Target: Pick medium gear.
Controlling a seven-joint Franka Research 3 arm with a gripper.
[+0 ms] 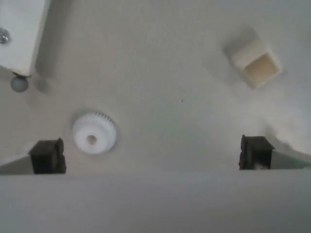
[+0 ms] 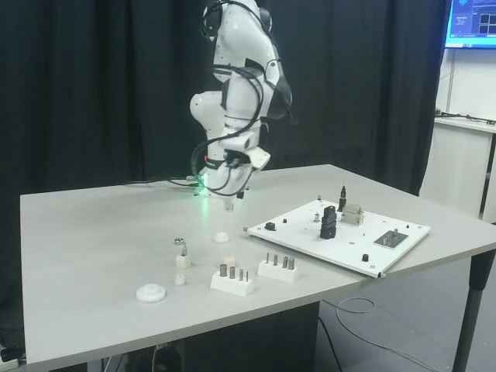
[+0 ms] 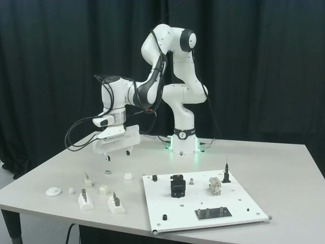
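Fingers [image 1: 150, 155] spread wide above white toothed medium gear [image 1: 94, 132], centre-holed.

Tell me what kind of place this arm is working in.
Probably a robotics lab or test cell. Black curtains close off the grey table, a white assembly board with small fixtures lies on it, and a wall screen glows in the corner.
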